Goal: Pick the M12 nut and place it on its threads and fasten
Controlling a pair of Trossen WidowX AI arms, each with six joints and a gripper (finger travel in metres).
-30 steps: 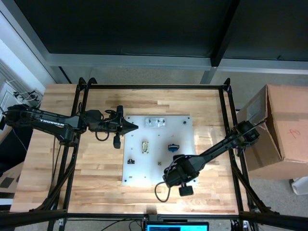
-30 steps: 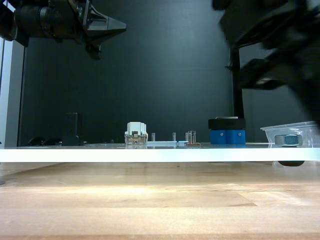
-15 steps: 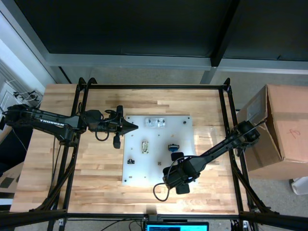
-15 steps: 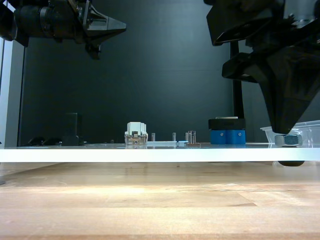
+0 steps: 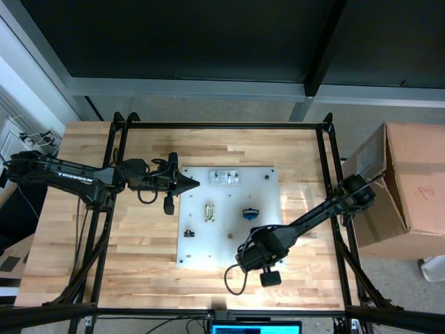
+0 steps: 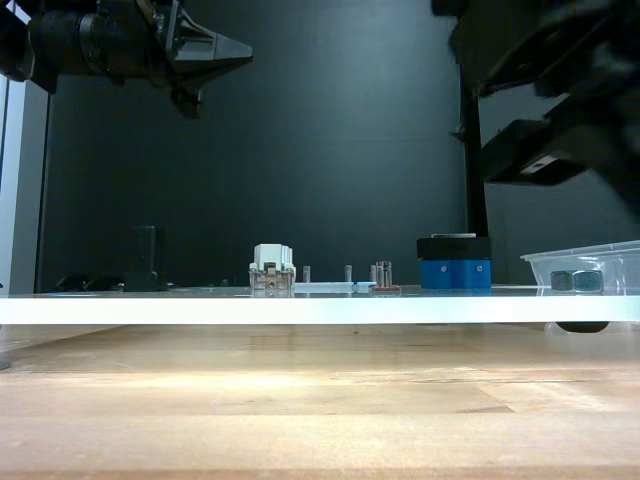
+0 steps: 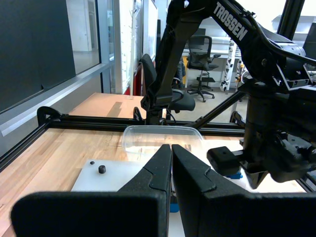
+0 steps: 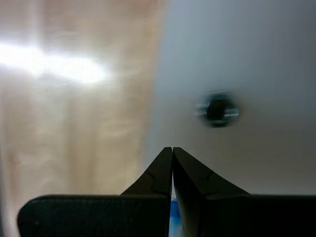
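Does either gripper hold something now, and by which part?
Nothing is held. The right gripper, shut and empty, hangs near the M12 nut on its stud. The left gripper, shut, hangs by the board's left edge.

Left gripper (image 5: 195,184) hangs at the board's (image 5: 261,191) far left; right gripper (image 8: 172,149) above the nut (image 6: 577,281), near right.

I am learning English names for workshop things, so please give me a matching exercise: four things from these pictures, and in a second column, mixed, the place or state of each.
Things:
1. nut
2. left gripper
3. right gripper
4. block

Places or states:
A. shut and empty, raised by the near right edge of the board
B. on its stud, free of both grippers
C. shut, high over the board's left edge
D. blue with a black top, standing mid-board

Pairs: 1-B, 2-C, 3-A, 4-D
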